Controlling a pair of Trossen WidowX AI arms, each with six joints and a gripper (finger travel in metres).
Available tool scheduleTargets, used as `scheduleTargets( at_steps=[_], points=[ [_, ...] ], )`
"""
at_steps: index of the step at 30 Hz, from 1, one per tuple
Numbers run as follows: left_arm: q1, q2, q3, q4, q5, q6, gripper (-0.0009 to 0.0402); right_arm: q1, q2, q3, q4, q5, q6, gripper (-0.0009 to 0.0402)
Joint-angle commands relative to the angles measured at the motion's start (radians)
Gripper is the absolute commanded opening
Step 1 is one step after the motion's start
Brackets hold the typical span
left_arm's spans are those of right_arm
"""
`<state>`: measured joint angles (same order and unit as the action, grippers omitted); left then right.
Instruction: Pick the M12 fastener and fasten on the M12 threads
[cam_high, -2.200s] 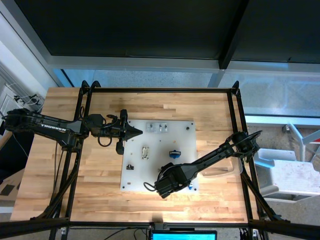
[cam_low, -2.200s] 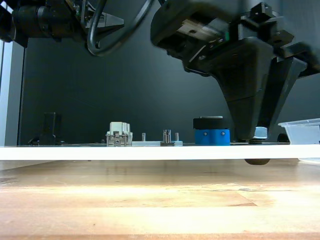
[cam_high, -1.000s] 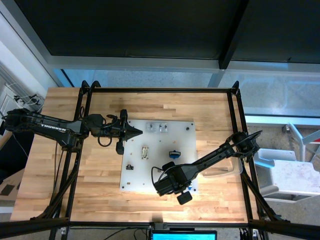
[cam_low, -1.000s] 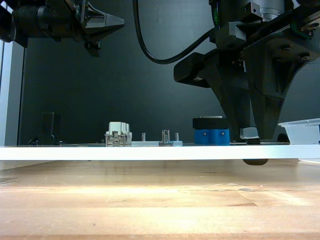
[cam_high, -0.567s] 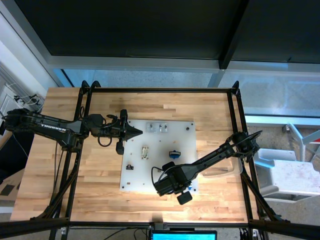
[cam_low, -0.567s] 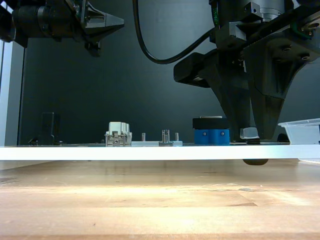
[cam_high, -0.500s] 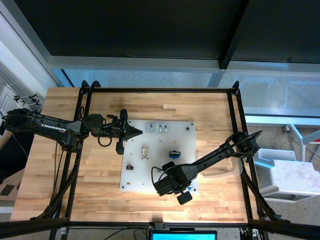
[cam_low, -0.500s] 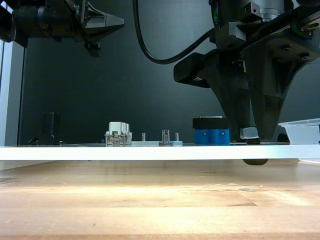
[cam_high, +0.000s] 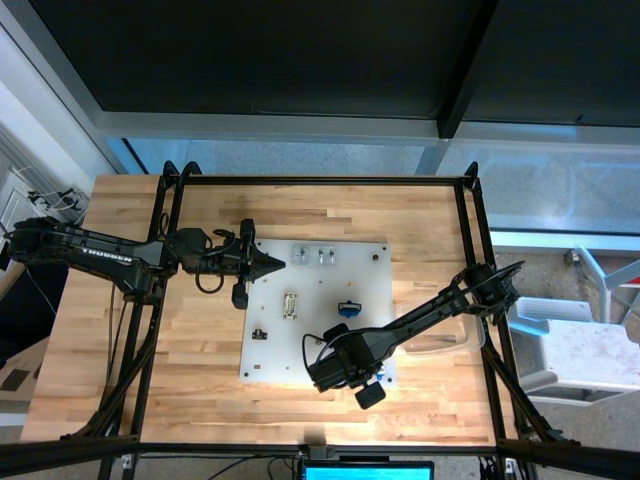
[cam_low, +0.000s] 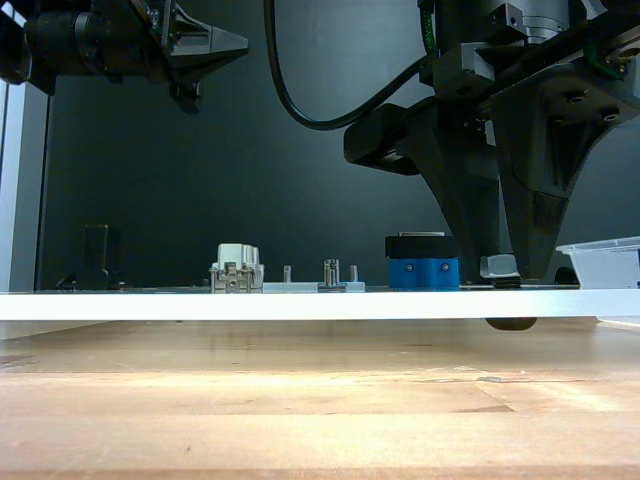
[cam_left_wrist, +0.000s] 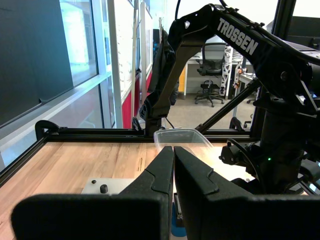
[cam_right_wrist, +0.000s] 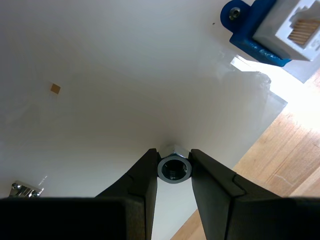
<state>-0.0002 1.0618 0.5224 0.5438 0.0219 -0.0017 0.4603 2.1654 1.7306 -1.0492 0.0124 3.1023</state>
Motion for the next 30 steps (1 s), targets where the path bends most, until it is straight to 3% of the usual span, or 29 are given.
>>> scheduleTargets(
  at_steps=[1, 21, 27, 30],
  points=[
    [0.000, 0.000, 0.000, 0.000, 0.000, 0.000, 0.0000, 0.000, 0.000, 0.000, -0.008, 0.003, 0.001, 0.0066],
    [0.000, 0.000, 0.000, 0.001, 0.000, 0.000, 0.0000, 0.003, -0.011, 0.023, -0.007, -0.016, -0.001, 0.0179],
    [0.000, 0.000, 0.000, 0.001, 0.000, 0.000, 0.0000, 0.004, -0.041, 0.027, -0.008, -0.067, -0.007, 0.0190],
    [0.000, 0.000, 0.000, 0.000, 0.000, 0.000, 0.0000, 0.005, -0.065, 0.027, -0.008, -0.067, -0.029, 0.0188]
  ],
)
